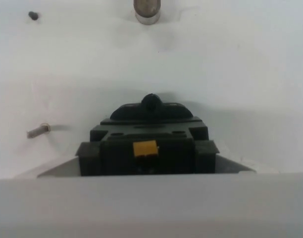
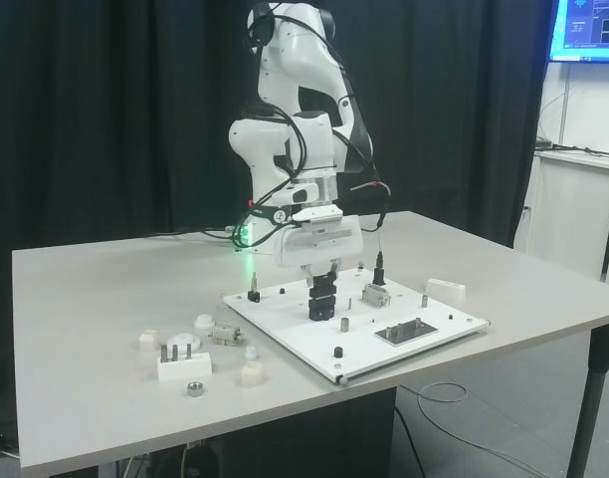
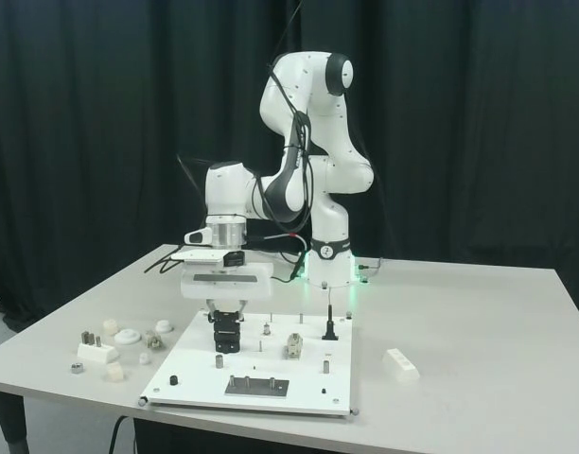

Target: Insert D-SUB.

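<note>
My gripper hangs over the board, which lies on the table in front of my base. Loose small parts lie on the table beside the board, one side; a lone block lies on the table at the other side.

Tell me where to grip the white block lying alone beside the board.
Grip the white block across its long side faces, coming straight down. It lies flat on the grey table, apart from the white board, and is longer than wide, so the narrow span likely fits.
</note>
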Tool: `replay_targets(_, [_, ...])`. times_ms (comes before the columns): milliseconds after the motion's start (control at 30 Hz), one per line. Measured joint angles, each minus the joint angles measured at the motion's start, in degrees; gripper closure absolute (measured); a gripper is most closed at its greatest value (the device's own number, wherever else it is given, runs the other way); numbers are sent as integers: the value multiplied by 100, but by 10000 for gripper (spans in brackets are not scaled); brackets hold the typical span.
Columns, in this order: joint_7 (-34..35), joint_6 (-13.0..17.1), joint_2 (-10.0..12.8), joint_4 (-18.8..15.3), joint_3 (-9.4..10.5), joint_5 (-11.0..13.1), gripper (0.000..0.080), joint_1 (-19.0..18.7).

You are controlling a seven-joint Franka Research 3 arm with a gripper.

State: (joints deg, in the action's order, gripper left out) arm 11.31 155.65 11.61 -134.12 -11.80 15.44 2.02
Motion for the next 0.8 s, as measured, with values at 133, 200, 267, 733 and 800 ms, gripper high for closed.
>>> replay_targets(133, [-8,11,18,5,1,5,422,7])
replay_targets(200, [-12,11,19,7,1,7,422,7])
replay_targets(267, [-16,11,20,8,1,8,422,7])
replay_targets(733, [-35,34,49,9,5,176,422,7])
replay_targets(800, [-70,36,49,9,5,220,422,8])
